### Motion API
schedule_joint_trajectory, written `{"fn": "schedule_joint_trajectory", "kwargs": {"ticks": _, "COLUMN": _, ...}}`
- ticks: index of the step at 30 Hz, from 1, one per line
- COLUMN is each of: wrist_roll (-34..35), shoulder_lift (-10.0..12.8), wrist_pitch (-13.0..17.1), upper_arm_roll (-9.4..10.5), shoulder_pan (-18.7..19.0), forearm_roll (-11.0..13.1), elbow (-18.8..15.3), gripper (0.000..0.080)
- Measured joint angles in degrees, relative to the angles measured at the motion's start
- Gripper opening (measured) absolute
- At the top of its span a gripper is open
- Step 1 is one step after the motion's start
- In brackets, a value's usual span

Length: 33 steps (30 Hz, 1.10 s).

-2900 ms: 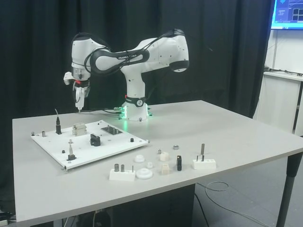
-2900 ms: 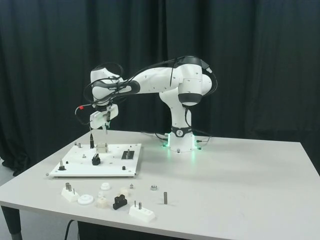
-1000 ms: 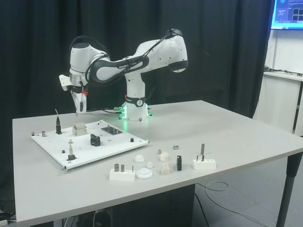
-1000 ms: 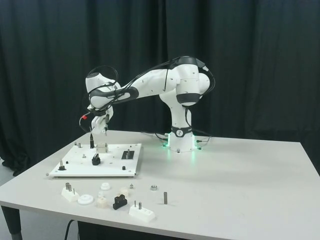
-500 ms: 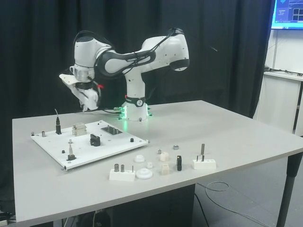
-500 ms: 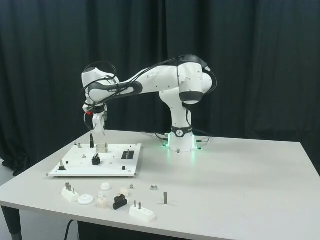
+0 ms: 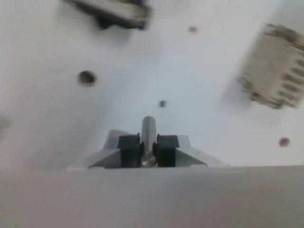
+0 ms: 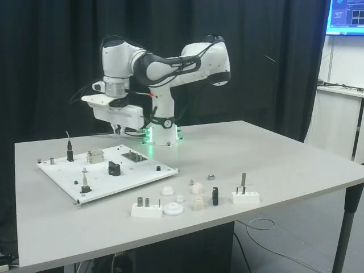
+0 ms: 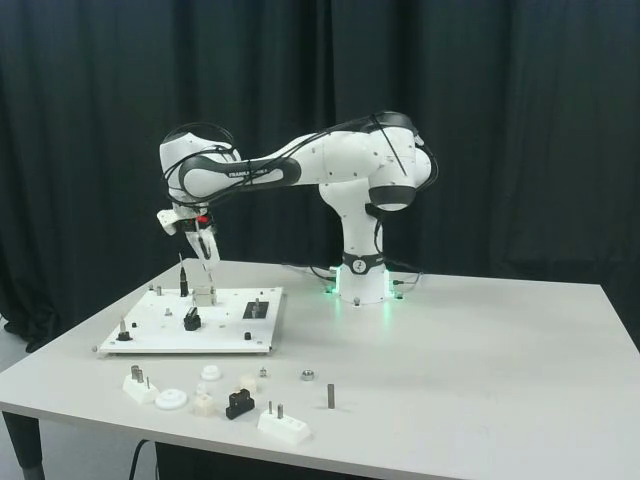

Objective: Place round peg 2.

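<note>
Gripper state: In the wrist view I see the gripper [image 7: 148, 148] with its two black pads [image 7: 128, 150] closed on the round peg [image 7: 148, 135]; the peg stands between them, its free end pointing toward the board.
Peg location: Held in the gripper, hanging above the white assembly board [image 8: 136, 172], not touching it. From the second room view I judge it to sit over the board's far part, above the ribbed grey block [image 9: 205, 296].
Peg handling: I judge it a short metal cylinder, stiff, light, smooth and likely slippery between flat pads. It can tilt in the grasp if it meets a hole edge off-centre.
Grasp point: The pads take it near its upper end, leaving most of the shaft free for insertion. I would keep that hold.
Target candidates: The board below the peg shows small dark holes [image 7: 87, 77]; I cannot tell which one is meant for this peg.
Surface: Grey table [image 8: 273, 153], flat and matte, carrying the board. Nearer the front edge than the board lie loose parts, among them a white peg holder [image 8: 147, 209].
Room: Black curtains behind the table; green light at the arm's base [image 9: 362, 290].
</note>
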Motion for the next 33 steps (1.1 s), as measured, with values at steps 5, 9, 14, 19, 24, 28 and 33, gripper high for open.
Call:
{"fn": "schedule_joint_trajectory", "kwargs": {"ticks": 5, "wrist_roll": -2.0, "shoulder_lift": 1.6, "wrist_pitch": -2.4, "upper_arm_roll": 0.16, "shoulder_pan": 1.8, "forearm_roll": 2.0, "elbow": 1.2, "gripper": 0.0071}}
{"fn": "schedule_joint_trajectory", "kwargs": {"ticks": 9, "wrist_roll": -2.3, "shoulder_lift": 1.8, "wrist_pitch": -2.9, "upper_arm_roll": 0.65, "shoulder_pan": 4.0, "forearm_roll": 3.4, "elbow": 2.0, "gripper": 0.0071}}
{"fn": "schedule_joint_trajectory", "kwargs": {"ticks": 14, "wrist_roll": -2.3, "shoulder_lift": 1.9, "wrist_pitch": -2.9, "upper_arm_roll": 1.04, "shoulder_pan": 7.3, "forearm_roll": 4.7, "elbow": 2.7, "gripper": 0.0071}}
{"fn": "schedule_joint_trajectory", "kwargs": {"ticks": 19, "wrist_roll": -2.3, "shoulder_lift": 1.9, "wrist_pitch": -2.8, "upper_arm_roll": 1.05, "shoulder_pan": 10.9, "forearm_roll": 5.2, "elbow": 3.0, "gripper": 0.0071}}
{"fn": "schedule_joint_trajectory", "kwargs": {"ticks": 24, "wrist_roll": -2.4, "shoulder_lift": 1.9, "wrist_pitch": -2.1, "upper_arm_roll": 1.29, "shoulder_pan": 14.3, "forearm_roll": 5.6, "elbow": 3.5, "gripper": 0.0071}}
{"fn": "schedule_joint_trajectory", "kwargs": {"ticks": 28, "wrist_roll": -2.8, "shoulder_lift": 1.9, "wrist_pitch": -0.8, "upper_arm_roll": 2.17, "shoulder_pan": 16.7, "forearm_roll": 6.5, "elbow": 4.1, "gripper": 0.0071}}
{"fn": "schedule_joint_trajectory", "kwargs": {"ticks": 33, "wrist_roll": -4.1, "shoulder_lift": 1.9, "wrist_pitch": 1.9, "upper_arm_roll": 4.25, "shoulder_pan": 19.2, "forearm_roll": 8.7, "elbow": 4.9, "gripper": 0.0071}}
